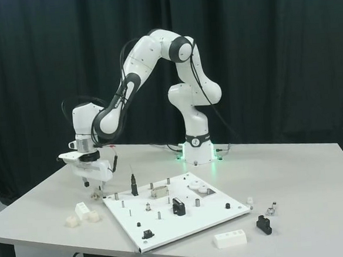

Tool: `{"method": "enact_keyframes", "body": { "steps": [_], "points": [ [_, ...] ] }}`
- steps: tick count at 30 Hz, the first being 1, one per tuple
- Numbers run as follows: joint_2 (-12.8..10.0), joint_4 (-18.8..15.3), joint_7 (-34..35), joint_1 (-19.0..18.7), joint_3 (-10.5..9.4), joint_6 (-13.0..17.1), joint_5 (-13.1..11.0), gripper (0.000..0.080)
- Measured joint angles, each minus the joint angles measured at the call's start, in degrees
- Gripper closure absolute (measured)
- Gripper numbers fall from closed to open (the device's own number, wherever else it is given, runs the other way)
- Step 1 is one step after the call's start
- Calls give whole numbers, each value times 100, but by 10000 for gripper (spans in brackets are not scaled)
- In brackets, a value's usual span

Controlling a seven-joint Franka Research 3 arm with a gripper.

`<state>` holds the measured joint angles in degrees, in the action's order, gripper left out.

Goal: Remove USB.

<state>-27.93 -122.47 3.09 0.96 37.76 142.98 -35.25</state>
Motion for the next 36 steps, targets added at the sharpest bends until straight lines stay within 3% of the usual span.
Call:
{"method": "enact_keyframes", "body": {
  "steps": [13,36],
  "points": [
    [304,46,-5,-7,148,-426,220,3],
    [449,45,44,-29,160,-539,222,3]
  ]
}}
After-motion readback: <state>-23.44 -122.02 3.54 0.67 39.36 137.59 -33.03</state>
